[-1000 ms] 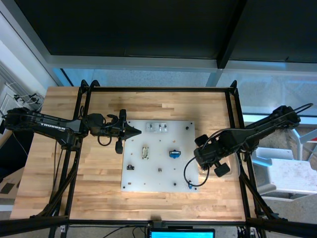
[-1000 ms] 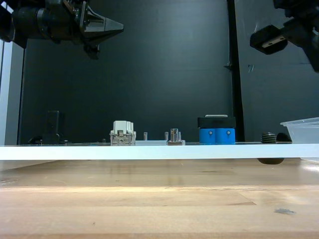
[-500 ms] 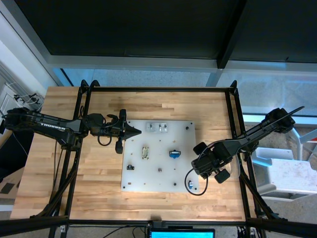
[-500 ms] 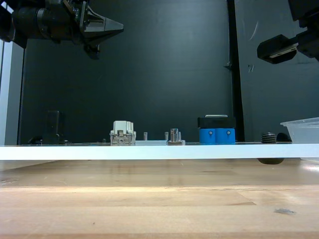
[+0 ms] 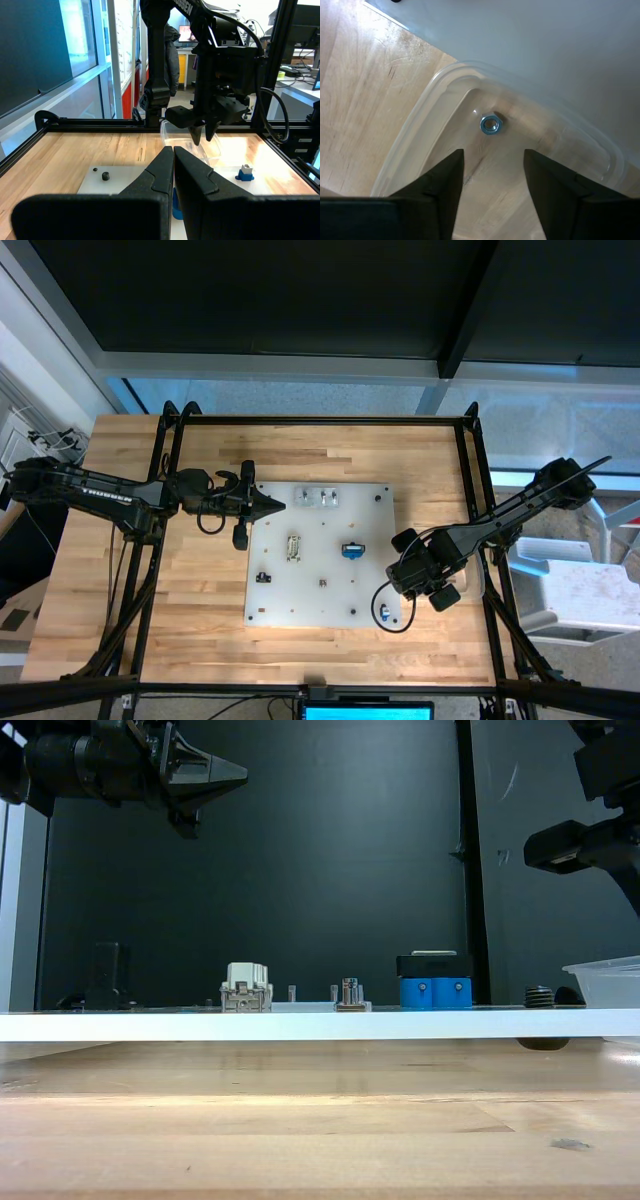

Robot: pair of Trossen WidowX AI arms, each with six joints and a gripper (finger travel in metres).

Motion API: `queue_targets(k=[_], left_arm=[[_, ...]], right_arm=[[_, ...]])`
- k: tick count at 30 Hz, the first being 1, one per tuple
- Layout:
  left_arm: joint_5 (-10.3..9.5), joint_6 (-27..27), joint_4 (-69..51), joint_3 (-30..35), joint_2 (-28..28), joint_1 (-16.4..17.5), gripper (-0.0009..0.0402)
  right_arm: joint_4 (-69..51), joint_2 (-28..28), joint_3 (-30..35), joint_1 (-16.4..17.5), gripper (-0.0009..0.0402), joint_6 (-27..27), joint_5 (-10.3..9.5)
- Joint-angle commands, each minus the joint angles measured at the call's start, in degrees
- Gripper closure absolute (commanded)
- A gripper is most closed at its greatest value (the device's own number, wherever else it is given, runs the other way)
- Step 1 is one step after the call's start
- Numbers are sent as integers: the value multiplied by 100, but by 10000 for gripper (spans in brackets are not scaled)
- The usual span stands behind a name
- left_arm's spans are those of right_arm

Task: Pick the M12 fastener and fasten on the M12 threads

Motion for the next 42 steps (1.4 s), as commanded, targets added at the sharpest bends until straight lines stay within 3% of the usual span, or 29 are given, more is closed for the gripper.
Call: queue_targets(k=[1, 7, 42], left_arm=[[2, 0, 0, 2, 0, 0, 393], [2, 0, 2, 2, 0, 0, 393], [2, 0, 0, 2, 0, 2, 393]], right_arm=[[131, 13, -109, 4, 192, 201, 15], [498, 179, -354, 15, 172, 428, 20], [1685, 326, -1209, 20, 173, 420, 15]])
